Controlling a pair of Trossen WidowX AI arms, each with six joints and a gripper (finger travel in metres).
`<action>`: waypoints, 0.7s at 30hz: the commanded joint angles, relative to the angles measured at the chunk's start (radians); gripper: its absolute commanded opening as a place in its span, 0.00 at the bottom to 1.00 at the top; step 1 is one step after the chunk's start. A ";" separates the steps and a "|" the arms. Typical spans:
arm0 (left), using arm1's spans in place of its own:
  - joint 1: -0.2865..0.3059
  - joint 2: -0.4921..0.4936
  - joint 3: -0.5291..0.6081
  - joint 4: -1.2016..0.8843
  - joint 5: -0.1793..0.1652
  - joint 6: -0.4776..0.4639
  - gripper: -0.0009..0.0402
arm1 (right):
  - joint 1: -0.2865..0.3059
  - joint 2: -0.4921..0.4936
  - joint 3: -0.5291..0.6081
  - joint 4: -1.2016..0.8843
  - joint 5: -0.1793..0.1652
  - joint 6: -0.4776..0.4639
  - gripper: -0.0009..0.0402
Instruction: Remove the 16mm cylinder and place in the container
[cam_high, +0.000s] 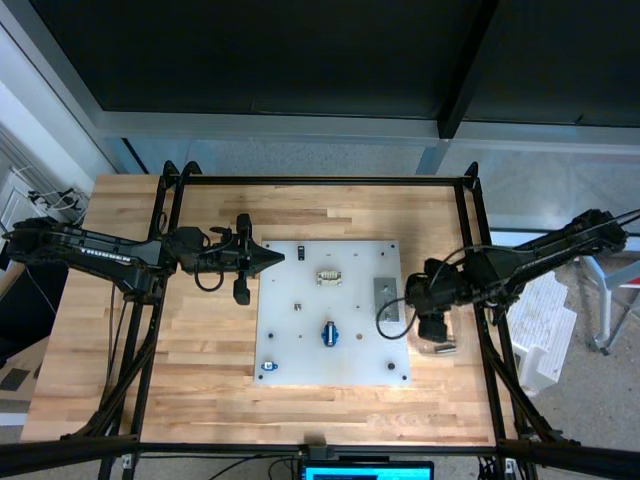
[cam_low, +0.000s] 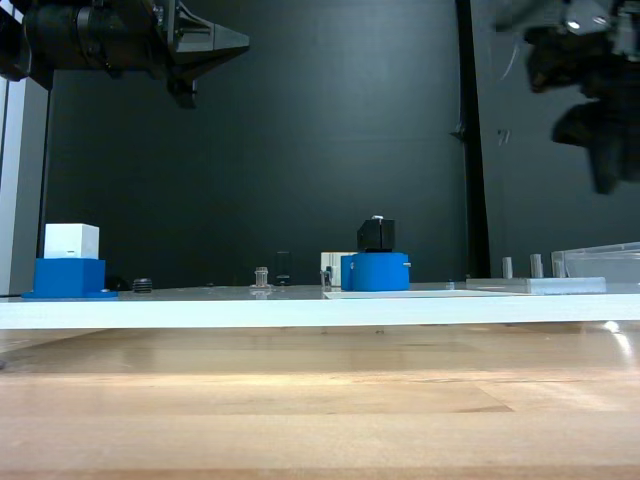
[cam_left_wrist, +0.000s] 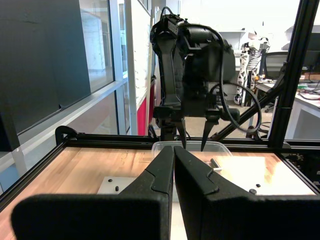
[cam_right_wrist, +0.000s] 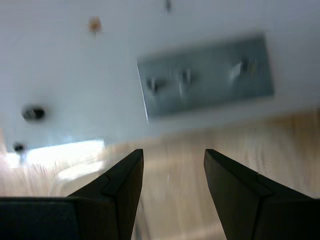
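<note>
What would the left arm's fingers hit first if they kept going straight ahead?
Probably the right gripper, open above the container across the board; the left gripper, shut, hovers high at the board's left edge; depth is unclear.

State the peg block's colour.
Block: grey, best in right wrist view; right gripper above tub, left gripper at board's edge.

Bench (cam_high: 200, 350) is smooth pale wood, board (cam_high: 300, 340) matt white plastic, grey block (cam_high: 386, 297) dull metal, container (cam_low: 612, 262) clear glossy plastic, left hand (cam_high: 278, 258) and right hand (cam_right_wrist: 173, 157) matt black.

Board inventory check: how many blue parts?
2 blue parts: one mid-board, one at its near-left corner. Left end effector hovers at board's left edge; right end effector over the container.
</note>
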 joint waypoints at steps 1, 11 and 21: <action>0.000 0.000 0.000 0.000 0.000 0.000 0.02 | -0.072 0.000 0.011 0.093 0.000 -0.082 0.40; 0.000 0.000 0.000 0.000 0.000 0.000 0.02 | -0.225 0.001 0.013 0.414 -0.057 -0.330 0.28; 0.000 0.000 0.000 0.000 0.000 0.000 0.02 | -0.313 0.001 -0.011 0.763 -0.117 -0.462 0.05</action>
